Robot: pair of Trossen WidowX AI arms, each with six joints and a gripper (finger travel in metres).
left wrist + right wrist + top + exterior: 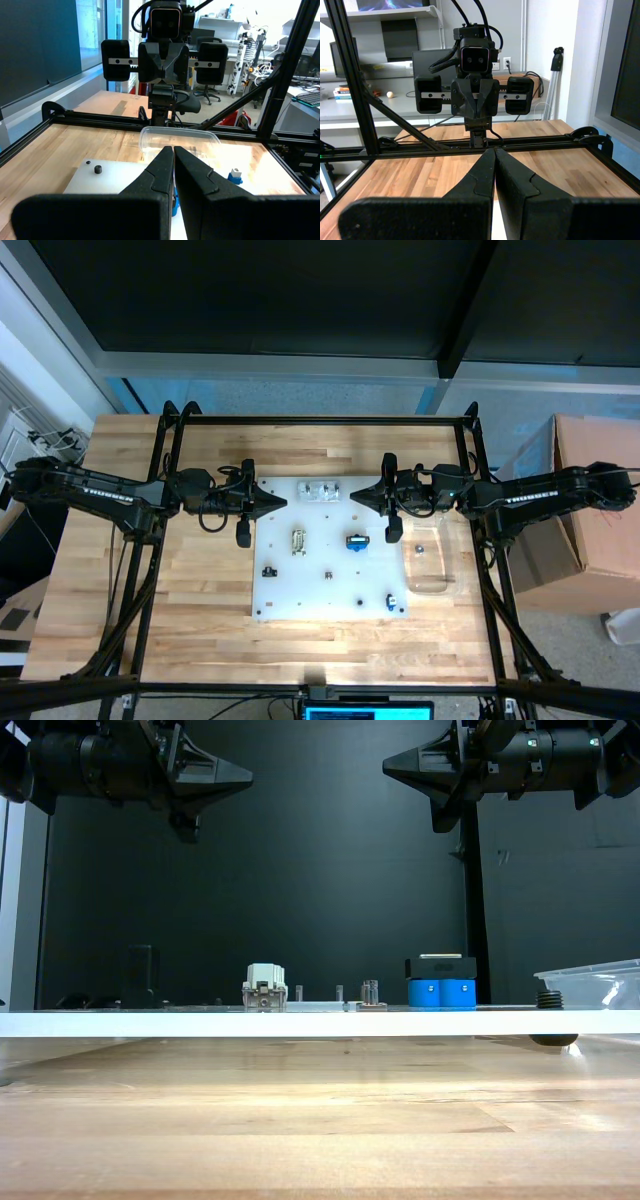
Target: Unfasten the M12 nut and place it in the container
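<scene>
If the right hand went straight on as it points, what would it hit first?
Probably the left hand, facing the right hand tip to tip, both shut, high over the board; the gap between looks free. The nut lies in the clear tray, below that line.

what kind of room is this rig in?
Likely a robotics lab: wooden table in a black frame, white task board, a desk monitor behind. Left gripper and right gripper hang shut above the board's far side; the silver nut lies free in the clear container, its stud bare.
</scene>
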